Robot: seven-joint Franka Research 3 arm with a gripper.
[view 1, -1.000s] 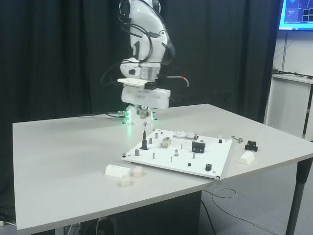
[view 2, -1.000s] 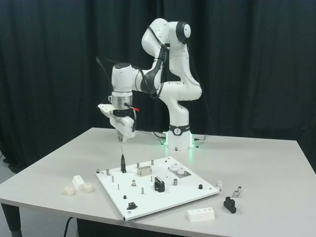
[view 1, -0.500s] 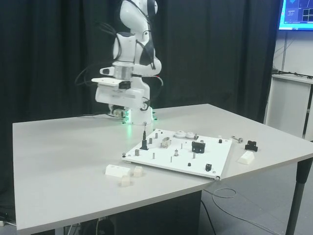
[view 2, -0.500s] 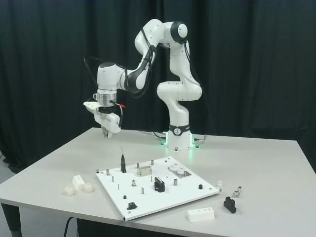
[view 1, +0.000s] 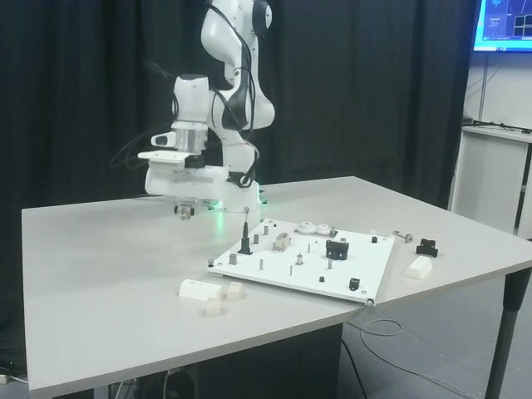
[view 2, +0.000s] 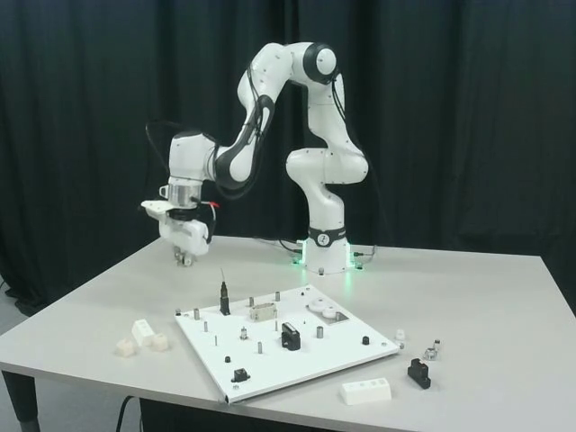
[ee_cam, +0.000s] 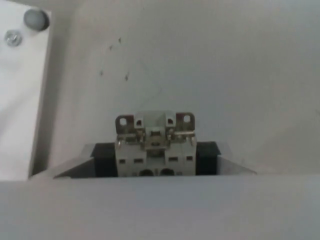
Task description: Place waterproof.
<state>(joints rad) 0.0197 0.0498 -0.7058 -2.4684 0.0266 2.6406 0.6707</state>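
Observation:
In the wrist view a small white and grey connector (ee_cam: 155, 142), the waterproof part, sits between two black pads (ee_cam: 104, 157), with my gripper (ee_cam: 155, 156) shut on it. The room views show the gripper (view 1: 181, 211) (view 2: 184, 259) hanging a little above the bare grey table (view 1: 100, 249), left of and behind the white assembly board (view 1: 366, 259) (view 2: 337, 355). One corner of the board (ee_cam: 20, 90) shows in the wrist view. The held part is too small to make out in the room views.
The board carries several pegs and fixtures, including a tall black peg (view 1: 246, 241) (view 2: 223, 301). Three white blocks (view 1: 199, 289) (view 2: 142, 331) lie near the board's left front. A white block (view 1: 419, 267) (view 2: 366, 391) and a black part (view 1: 427, 246) (view 2: 418, 372) lie at its right.
The arm has swung left, from above the board's back edge to over the bare table beside the board, and the gripper has come lower.

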